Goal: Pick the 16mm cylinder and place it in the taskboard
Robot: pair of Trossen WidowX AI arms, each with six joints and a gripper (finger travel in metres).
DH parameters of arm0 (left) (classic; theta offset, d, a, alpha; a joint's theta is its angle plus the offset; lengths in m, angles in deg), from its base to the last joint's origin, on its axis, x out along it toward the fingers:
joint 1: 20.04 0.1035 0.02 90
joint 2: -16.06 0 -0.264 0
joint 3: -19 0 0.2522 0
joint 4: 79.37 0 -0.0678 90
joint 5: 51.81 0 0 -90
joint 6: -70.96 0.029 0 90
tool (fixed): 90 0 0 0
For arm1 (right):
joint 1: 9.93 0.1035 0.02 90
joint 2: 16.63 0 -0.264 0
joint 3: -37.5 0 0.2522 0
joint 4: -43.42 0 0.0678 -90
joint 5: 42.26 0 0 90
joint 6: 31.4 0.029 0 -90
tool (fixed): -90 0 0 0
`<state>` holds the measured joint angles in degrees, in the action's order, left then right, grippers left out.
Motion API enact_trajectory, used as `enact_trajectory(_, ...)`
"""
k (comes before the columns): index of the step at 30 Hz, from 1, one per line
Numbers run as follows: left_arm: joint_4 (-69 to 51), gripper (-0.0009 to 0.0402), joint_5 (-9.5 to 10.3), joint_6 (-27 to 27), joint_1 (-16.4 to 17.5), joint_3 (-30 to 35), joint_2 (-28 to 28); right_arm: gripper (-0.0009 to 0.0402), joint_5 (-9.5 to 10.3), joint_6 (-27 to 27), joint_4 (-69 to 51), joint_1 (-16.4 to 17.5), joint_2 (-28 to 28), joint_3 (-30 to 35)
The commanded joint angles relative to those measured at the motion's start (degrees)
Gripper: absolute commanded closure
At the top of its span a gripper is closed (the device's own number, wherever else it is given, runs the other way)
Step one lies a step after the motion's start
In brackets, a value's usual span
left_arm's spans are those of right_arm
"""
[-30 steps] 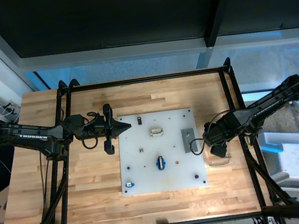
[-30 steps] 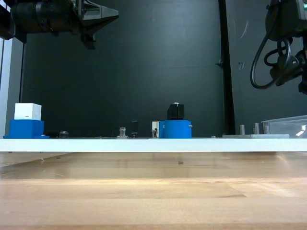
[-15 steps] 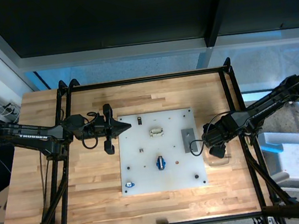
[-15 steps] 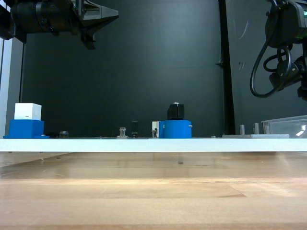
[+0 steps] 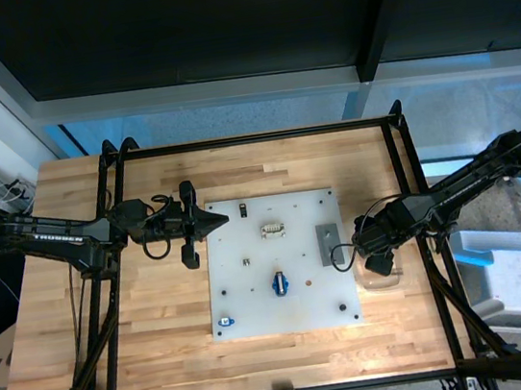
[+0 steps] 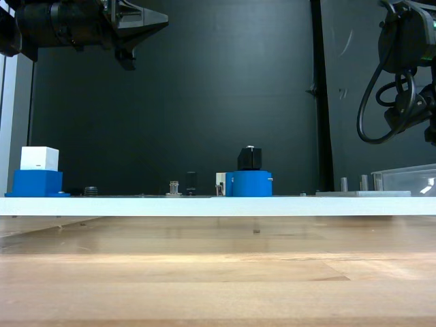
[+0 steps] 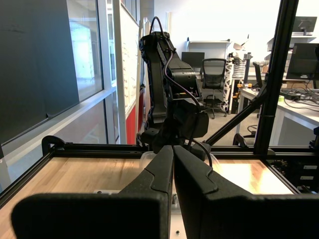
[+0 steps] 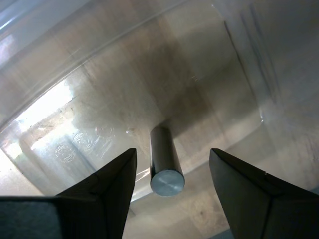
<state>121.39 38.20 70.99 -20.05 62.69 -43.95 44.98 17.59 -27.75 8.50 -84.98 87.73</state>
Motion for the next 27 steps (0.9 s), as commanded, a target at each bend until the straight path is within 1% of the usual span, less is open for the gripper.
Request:
enact_trajectory(1, 0.0, 0.0393, 0.00, 0.0, 0.0, 0.0, 0.0, 0.0221, -0.20, 0.1, 0.0, 0.0, 0.0, 0.0)
enact_trajectory(7, 0.0, 0.0393, 0.00, 0.0, 0.0, 0.0, 0.0, 0.0263, -0.17, 0.1, 0.1, 0.0, 0.0, 0.0)
enact_trajectory(13, 0.0, 0.0393, 0.00, 0.0, 0.0, 0.0, 0.0, 0.0296, -0.15, 0.0, 0.1, 0.0, 0.0, 0.0)
enact_trajectory(20, 0.0, 0.0393, 0.00, 0.0, 0.0, 0.0, 0.0, 0.0324, -0.15, 0.0, 0.2, 0.0, 0.0, 0.0)
enact_trajectory(27, 0.0, 0.0393, 0.00, 0.0, 0.0, 0.0, 0.0, 0.0341, -0.15, 0.0, 0.2, 0.0, 0.0, 0.0)
